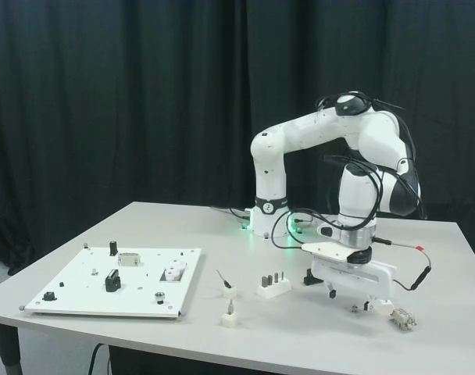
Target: Pick BNC.
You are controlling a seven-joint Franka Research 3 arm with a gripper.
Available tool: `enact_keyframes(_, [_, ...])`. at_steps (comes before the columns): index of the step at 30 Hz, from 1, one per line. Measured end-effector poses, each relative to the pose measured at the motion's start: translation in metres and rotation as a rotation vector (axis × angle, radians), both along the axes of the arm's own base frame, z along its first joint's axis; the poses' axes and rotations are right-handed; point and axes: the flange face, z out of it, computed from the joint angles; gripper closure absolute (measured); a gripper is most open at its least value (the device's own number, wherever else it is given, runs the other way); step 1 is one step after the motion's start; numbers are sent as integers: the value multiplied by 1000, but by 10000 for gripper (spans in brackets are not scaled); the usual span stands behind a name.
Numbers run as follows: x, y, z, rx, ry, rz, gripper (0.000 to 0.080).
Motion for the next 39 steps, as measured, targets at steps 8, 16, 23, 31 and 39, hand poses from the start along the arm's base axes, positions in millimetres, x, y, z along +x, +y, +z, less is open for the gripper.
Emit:
enact_keyframes(8, [-13,3,-10,2,-32,-22,3])
enact_keyframes(16, [-22,4,-16,11,-55,-49,3])
enact_keyframes(23, [-26,1,-19,21,-58,-68,3])
enact_keyframes(31, [-28,0,-21,33,-55,-79,3])
enact_keyframes(39, [-30,1,-26,36,-48,-78,3])
